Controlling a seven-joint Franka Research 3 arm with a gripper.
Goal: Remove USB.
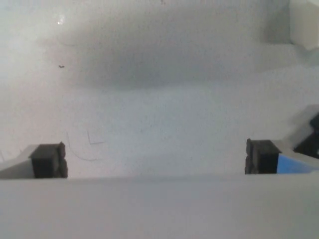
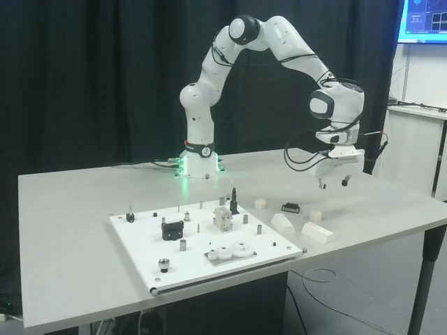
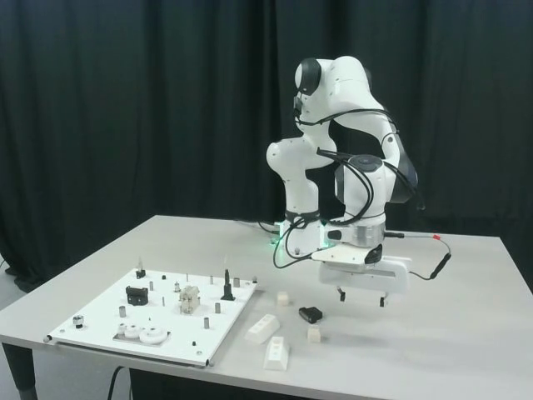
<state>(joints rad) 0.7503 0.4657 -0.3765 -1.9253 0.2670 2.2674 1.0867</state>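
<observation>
Approach step, judged not yet begun in earnest. The gripper [image 2: 332,183] hangs above bare grey counter [image 2: 391,202], fingers [image 1: 49,160] released and holding nothing. The USB plug cannot be identified with certainty; presumably it sits on the white board [image 2: 202,262], well apart. Next: travel there and align.

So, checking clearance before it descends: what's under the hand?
Under the open hand the wrist view shows only bare grey table. The hand's own body hides the strip nearest the camera.

You have two distant room cameras sharing the white jointed arm [image 2: 279,42] and grey table [image 3: 466,333]; your wrist camera looks closely down.
</observation>
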